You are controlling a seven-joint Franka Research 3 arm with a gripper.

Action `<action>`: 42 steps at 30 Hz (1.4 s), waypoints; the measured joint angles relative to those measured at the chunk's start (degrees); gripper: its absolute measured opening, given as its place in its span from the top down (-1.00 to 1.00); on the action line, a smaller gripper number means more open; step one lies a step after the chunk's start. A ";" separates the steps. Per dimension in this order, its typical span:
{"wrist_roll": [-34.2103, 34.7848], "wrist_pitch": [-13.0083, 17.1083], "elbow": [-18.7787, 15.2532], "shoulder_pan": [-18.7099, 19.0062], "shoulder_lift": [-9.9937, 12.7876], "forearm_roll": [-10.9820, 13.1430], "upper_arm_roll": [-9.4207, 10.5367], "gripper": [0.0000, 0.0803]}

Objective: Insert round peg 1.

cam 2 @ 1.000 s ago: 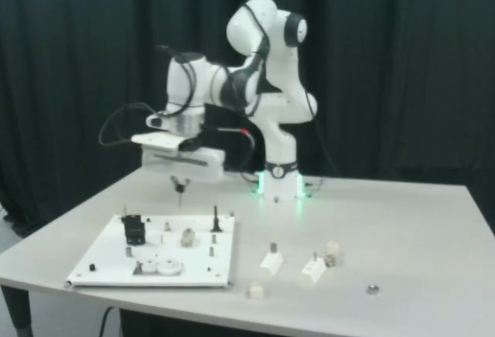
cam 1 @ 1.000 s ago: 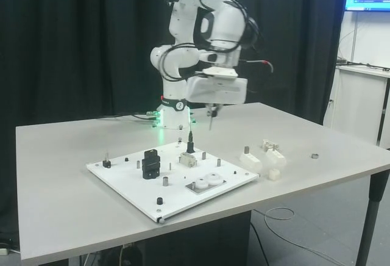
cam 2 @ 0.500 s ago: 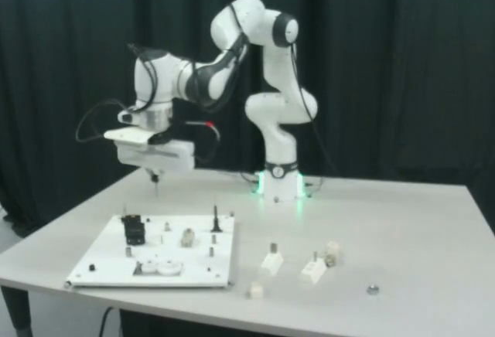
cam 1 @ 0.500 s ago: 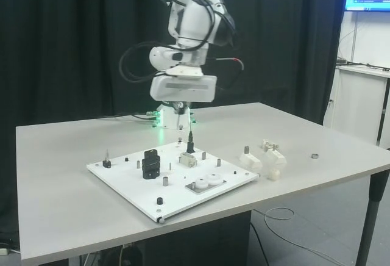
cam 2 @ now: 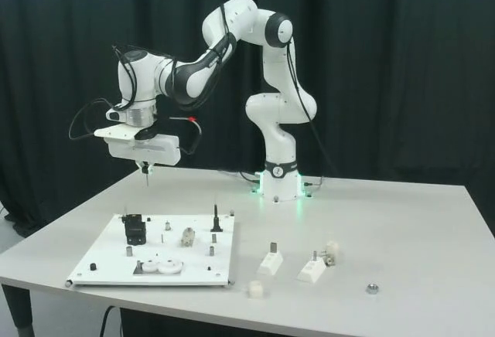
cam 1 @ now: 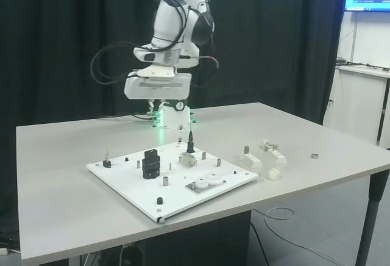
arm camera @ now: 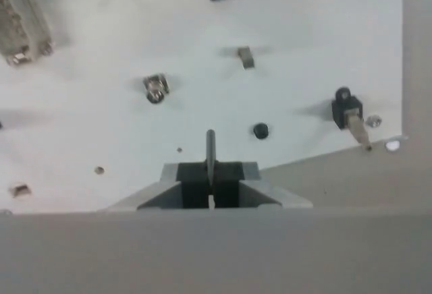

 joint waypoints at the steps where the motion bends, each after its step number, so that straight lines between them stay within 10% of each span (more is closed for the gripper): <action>1: -0.33 0.00 -0.27 -0.10 -0.13 0.00 -0.23 0.97; 13: -2.59 2.24 -5.50 -0.76 -1.94 0.00 -2.79 0.97; 42: -6.46 20.23 -23.13 -0.67 -6.53 -0.17 -5.08 0.97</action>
